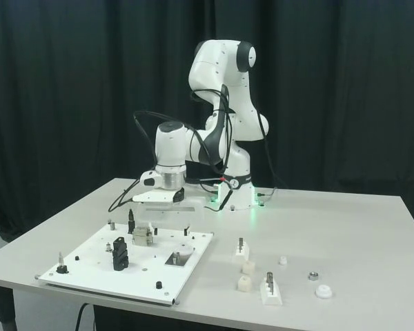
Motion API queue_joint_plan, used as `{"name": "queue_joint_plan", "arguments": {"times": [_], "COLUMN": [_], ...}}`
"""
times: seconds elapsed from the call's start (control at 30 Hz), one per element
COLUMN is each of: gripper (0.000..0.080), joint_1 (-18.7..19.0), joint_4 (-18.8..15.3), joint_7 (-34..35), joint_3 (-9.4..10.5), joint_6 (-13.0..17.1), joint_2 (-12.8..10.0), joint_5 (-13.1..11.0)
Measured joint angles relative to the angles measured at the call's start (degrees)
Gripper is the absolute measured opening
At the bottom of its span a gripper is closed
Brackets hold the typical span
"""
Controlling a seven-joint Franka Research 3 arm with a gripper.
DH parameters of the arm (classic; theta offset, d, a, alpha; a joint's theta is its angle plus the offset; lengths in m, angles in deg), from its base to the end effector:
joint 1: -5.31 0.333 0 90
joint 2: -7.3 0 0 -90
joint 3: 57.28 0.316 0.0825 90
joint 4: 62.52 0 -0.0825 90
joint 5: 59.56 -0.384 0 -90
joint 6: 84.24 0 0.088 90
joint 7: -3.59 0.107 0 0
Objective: Pick small gear.
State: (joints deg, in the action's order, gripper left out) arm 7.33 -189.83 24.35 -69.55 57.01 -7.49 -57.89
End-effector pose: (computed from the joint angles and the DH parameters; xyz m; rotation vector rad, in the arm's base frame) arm 0.5395 -0.0977 0.2600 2.9687 -0.7767 -0.0044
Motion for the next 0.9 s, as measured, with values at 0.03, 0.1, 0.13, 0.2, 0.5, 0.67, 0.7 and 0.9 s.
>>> {"name": "queue_joint_plan", "arguments": {"times": [0.03, 0.1, 0.13, 0.2, 0.5, 0.67, 0.7, 0.9], "gripper": [0.08, 0.08, 0.08, 0.08, 0.08, 0.08, 0.08, 0.08], "joint_1": [0.0, 0.0, 0.0, 0.0, 0.1, 0.16, 0.18, 0.26], "joint_4": [0.0, 0.0, 0.0, 0.0, 0.0, 0.03, 0.04, 0.1], "joint_7": [0.01, 0.05, 0.11, 0.28, 0.49, 0.58, 0.6, 0.83], "joint_3": [0.0, 0.0, 0.0, 0.0, 0.01, 0.05, 0.05, 0.08], "joint_6": [-0.01, -0.04, -0.05, -0.07, -0.08, -0.08, -0.08, -0.08], "joint_2": [0.03, 0.07, 0.09, 0.13, 0.23, 0.35, 0.38, 0.55], "joint_5": [0.0, 0.0, 0.0, 0.0, 0.0, 0.0, 0.0, -0.07]}}
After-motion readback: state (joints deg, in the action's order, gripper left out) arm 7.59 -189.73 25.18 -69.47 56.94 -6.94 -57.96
